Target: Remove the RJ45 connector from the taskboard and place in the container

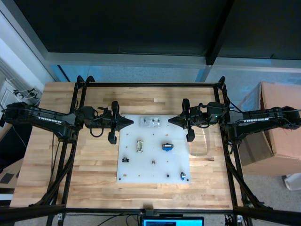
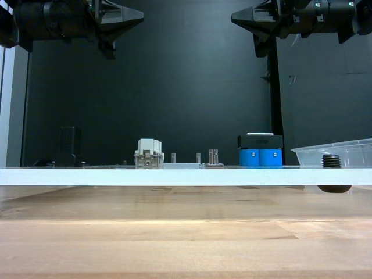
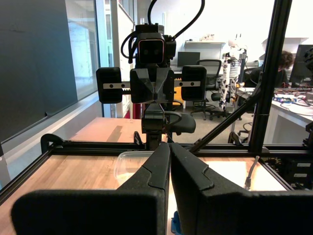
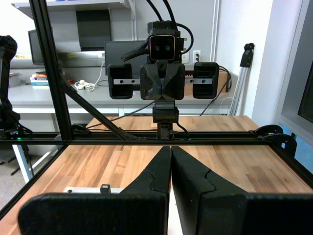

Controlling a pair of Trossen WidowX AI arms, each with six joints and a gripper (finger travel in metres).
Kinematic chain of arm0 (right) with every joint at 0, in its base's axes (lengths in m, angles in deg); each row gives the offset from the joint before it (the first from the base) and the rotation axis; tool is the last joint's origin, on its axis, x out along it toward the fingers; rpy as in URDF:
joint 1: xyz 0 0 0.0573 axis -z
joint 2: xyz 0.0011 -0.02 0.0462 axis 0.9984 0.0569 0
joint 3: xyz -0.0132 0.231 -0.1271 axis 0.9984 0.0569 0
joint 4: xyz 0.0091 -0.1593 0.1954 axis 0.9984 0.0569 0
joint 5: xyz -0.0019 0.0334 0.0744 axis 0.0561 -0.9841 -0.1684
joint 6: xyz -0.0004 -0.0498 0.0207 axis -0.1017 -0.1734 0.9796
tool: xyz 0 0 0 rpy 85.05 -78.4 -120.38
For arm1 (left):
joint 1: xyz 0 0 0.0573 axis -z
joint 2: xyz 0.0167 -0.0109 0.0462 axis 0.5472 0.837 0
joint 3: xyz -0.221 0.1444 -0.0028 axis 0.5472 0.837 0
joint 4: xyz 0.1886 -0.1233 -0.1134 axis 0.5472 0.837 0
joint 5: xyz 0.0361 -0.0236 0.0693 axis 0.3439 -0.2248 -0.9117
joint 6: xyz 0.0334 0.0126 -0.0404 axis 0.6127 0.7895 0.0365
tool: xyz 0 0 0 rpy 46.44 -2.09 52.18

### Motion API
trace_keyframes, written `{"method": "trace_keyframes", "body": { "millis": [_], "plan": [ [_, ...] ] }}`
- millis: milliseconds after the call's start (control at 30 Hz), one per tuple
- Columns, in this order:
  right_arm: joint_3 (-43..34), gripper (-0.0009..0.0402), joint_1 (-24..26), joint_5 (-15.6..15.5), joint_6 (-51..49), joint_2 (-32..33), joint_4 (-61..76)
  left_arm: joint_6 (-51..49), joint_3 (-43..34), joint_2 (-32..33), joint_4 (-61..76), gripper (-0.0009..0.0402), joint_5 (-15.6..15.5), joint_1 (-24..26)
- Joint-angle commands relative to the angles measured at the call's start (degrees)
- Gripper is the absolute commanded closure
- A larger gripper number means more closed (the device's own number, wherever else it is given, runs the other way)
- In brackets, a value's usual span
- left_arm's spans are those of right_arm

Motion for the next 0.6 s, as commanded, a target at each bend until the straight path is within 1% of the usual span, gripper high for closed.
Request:
{"method": "trace_keyframes", "body": {
  "millis": [33,267,333,433,600],
  "plan": [
    [-0.02,0.0393,-0.13,-0.02,0.02,0.00,-0.04,0.02,-0.02,0.04,-0.02,0.0393,0.02,0.02],
    [-0.02,0.0393,-0.15,-0.07,0.28,0.00,0.02,0.02,-0.02,0.02,-0.02,0.0393,0.02,0.00],
    [-0.33,0.0393,-0.17,-0.90,2.43,0.00,0.83,0.02,-0.02,0.04,-0.02,0.0393,0.02,0.02],
    [-3.30,0.0393,-0.28,-0.81,0.70,0.00,10.43,0.02,-0.02,0.02,-0.02,0.0393,0.02,0.00],
    [-10.40,0.0394,-1.88,1.53,-1.05,0.31,30.62,0.02,-0.02,0.04,-0.02,0.0393,0.02,0.00]
  ]
}}
